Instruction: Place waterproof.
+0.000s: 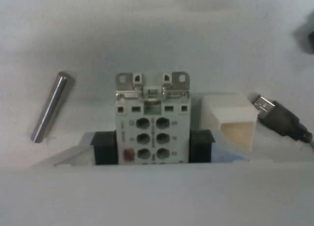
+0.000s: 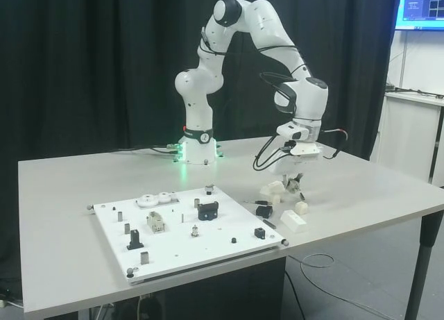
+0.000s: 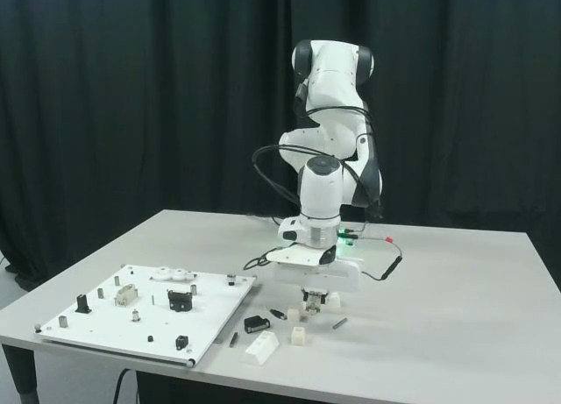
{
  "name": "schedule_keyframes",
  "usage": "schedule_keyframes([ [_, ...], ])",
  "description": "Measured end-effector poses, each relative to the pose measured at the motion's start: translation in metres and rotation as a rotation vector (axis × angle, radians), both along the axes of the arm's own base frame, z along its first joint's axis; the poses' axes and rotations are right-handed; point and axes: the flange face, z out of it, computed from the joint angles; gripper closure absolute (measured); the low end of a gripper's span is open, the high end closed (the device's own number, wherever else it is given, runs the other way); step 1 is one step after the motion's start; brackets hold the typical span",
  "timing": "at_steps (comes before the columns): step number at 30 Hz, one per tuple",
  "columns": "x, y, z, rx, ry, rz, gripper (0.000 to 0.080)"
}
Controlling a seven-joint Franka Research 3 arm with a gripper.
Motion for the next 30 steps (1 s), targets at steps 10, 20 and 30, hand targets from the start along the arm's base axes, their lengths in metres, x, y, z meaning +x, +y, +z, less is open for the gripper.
schedule_keyframes([
  [10,-0.013,0.004,-0.014,0.007,-0.032,0.006,0.0493],
  [20,-0.017,0.007,-0.013,0.015,-0.047,0.007,0.0285],
  [30,-0.016,0.012,0.009,0.024,-0.067,0.025,0.0013],
])
